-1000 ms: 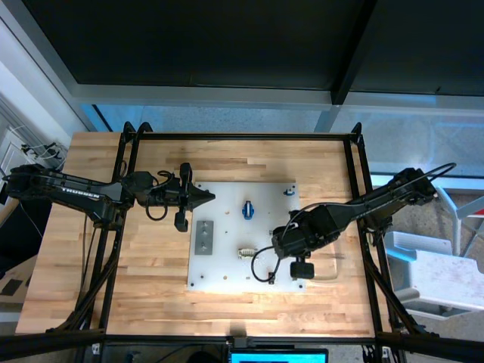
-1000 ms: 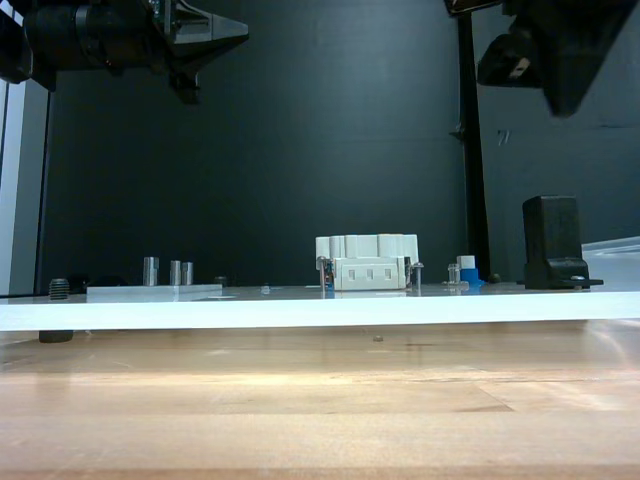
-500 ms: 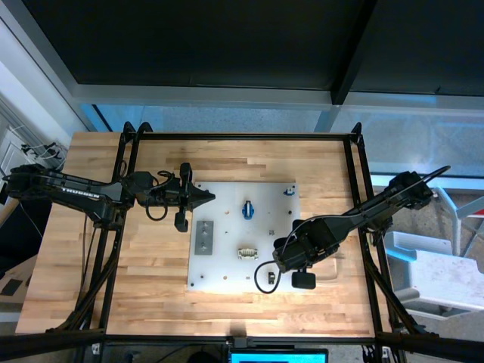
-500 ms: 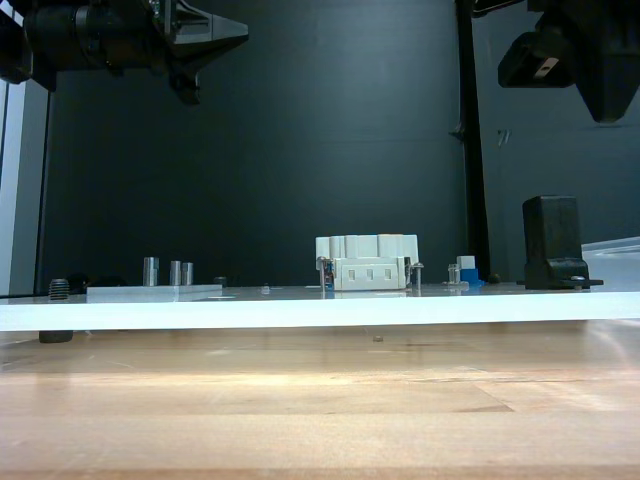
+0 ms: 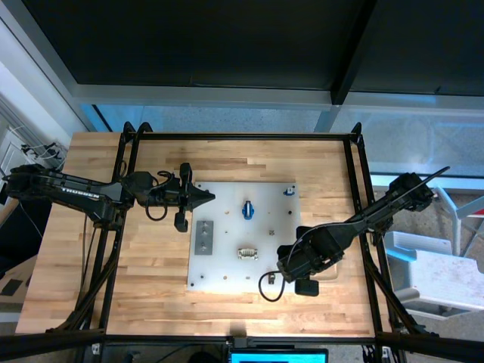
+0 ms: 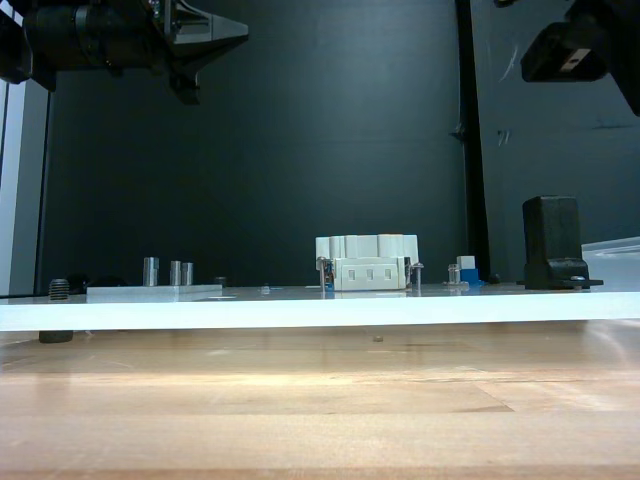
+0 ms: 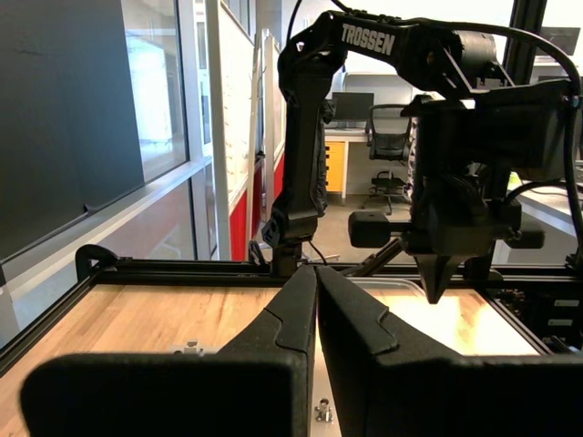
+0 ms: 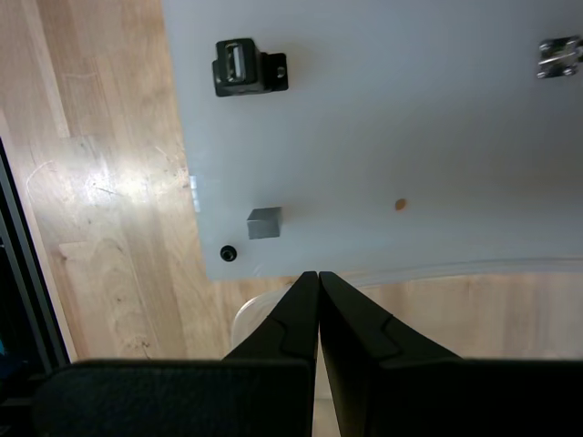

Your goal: Pick the 16mm bar from the taskboard and place it in the container

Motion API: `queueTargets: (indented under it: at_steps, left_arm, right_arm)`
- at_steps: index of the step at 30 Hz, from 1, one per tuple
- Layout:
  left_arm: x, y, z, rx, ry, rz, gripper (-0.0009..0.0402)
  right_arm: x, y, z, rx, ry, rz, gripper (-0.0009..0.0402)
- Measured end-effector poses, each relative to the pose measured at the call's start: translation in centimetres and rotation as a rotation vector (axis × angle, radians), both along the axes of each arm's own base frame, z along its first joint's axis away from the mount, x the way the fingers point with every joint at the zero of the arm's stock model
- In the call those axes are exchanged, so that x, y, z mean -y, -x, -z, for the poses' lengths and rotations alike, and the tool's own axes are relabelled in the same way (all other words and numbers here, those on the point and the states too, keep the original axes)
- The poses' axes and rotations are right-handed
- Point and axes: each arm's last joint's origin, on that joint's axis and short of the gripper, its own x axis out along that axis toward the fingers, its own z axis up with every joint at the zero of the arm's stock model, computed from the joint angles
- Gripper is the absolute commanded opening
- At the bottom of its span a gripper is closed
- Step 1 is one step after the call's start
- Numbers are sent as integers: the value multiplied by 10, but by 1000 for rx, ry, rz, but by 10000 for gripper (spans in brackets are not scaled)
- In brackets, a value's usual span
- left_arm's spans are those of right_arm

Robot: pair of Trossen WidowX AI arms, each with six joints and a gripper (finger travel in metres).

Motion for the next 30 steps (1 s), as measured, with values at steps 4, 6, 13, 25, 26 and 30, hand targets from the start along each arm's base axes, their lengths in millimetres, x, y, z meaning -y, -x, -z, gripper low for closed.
queueTargets:
  at_steps: [4,6,13,25,26,30]
  left_arm:
    - [0,0,0,0,0,0,0]
    - [0,0,0,0,0,0,0]
    - [0,0,0,0,0,0,0]
    - [0,0,0,0,0,0,0]
    - [0,0,0,0,0,0,0]
    - [0,0,0,0,0,0,0]
  right_arm:
    - [-5,2,6,10,-9,-6,0]
    - [-7,3,8,11,-11,-5,0]
    - [-13,6,13,12,-14,-12,1]
    - [-21,2,25,24,23,-26,102]
    - [-21,2,26,24,23,-26,112]
    - [-22,0,28,23,25,-27,146]
